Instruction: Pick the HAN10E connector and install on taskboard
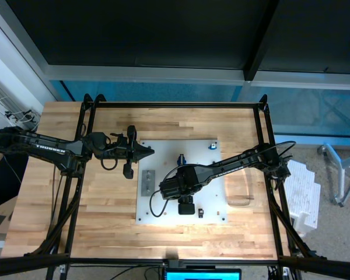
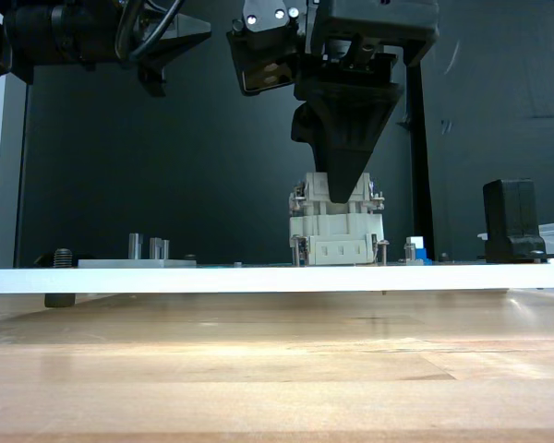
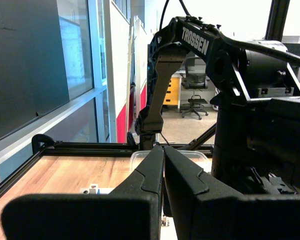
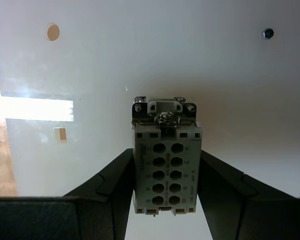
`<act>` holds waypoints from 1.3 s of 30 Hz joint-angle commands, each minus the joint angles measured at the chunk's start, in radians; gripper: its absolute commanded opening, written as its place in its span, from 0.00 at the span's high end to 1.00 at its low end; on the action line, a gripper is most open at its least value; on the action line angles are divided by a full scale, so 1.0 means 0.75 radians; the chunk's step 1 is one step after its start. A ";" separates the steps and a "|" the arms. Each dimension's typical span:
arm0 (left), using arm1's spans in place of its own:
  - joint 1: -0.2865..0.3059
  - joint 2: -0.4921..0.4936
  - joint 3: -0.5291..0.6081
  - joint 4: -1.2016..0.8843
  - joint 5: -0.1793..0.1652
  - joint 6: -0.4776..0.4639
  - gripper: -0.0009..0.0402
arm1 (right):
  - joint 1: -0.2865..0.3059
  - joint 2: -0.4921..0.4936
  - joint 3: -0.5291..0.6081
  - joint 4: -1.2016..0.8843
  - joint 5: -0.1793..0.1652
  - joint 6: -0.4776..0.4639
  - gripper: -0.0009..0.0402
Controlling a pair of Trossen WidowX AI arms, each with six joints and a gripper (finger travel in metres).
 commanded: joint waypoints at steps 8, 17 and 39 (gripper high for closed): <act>0.000 0.000 0.000 0.000 0.000 0.001 0.98 | 0.000 0.003 -0.025 0.007 0.001 -0.007 0.80; 0.000 0.000 0.000 0.000 0.000 0.001 0.98 | 0.000 0.003 -0.093 0.075 0.000 -0.007 0.80; 0.001 0.000 0.000 0.000 0.000 0.001 0.98 | 0.004 -0.012 -0.089 0.083 -0.010 0.008 0.73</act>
